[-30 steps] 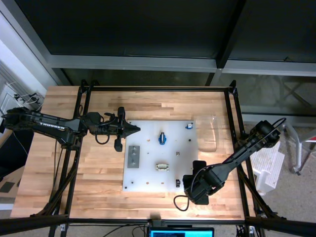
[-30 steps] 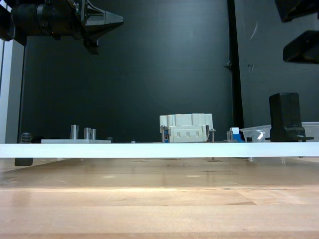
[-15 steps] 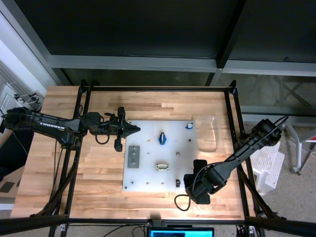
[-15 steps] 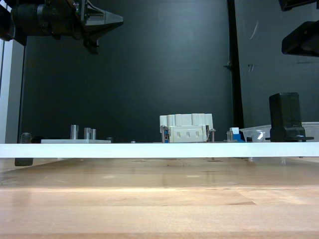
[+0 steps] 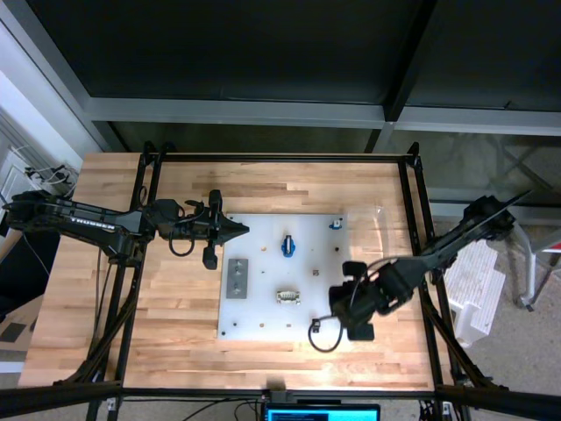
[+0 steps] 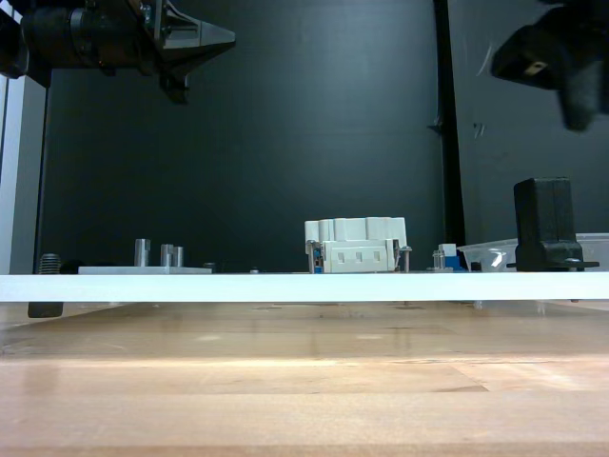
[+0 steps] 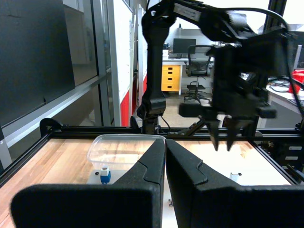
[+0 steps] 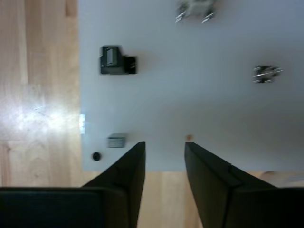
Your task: Pick the 16mm bar and install on taskboard
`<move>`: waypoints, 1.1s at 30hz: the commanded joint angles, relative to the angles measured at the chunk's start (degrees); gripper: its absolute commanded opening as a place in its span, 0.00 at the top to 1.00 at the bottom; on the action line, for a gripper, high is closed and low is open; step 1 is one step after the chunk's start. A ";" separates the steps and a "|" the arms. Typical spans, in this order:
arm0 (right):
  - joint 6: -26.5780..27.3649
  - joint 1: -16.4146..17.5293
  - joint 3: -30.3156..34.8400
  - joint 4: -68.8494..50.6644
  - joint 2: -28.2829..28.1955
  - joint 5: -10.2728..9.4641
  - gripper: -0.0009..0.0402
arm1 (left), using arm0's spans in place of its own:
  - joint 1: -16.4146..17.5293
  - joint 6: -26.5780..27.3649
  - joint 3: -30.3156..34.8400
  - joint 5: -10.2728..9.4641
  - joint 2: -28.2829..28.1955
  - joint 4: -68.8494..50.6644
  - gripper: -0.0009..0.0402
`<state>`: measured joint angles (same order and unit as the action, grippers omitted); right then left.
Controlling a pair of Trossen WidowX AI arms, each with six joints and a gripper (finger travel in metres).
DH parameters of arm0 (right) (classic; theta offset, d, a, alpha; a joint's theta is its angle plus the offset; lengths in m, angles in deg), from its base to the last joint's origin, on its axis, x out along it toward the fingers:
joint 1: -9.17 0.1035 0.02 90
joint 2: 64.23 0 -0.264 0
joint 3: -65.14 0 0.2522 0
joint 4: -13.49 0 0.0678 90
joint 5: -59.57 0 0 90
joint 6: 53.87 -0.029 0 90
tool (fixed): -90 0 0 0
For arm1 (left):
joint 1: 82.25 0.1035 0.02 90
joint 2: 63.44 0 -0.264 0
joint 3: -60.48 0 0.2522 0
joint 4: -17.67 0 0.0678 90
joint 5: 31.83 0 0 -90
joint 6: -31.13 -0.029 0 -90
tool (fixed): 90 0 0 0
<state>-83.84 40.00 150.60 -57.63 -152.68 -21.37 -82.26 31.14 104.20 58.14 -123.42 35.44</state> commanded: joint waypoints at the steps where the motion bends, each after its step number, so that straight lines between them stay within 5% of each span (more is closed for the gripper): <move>1: 3.58 -3.93 -1.55 1.09 3.56 0.46 0.84 | 0.00 0.00 0.00 0.00 -0.02 0.00 0.98; 6: 10.27 -10.03 -2.62 3.58 8.09 0.52 0.99 | 0.02 0.00 0.00 0.00 -0.02 0.00 0.98; 15: 23.26 -20.33 -2.69 8.22 12.48 0.04 0.98 | 0.00 0.00 0.00 0.00 -0.02 0.00 0.98; 23: 29.44 -27.69 -2.75 13.84 14.97 -4.22 0.98 | 0.00 0.00 0.00 0.00 -0.02 0.00 0.98; 27: 31.10 -29.42 -3.28 17.90 16.39 -5.31 0.98 | 0.00 0.00 0.00 0.00 -0.02 0.00 0.98; 30: 31.98 -30.56 -4.50 22.03 17.68 -9.03 0.98 | 0.00 0.00 0.00 0.00 -0.02 0.00 0.98; 33: 31.93 -31.15 -6.78 27.10 19.04 -9.11 0.98 | 0.00 0.00 0.00 0.00 -0.02 0.00 0.98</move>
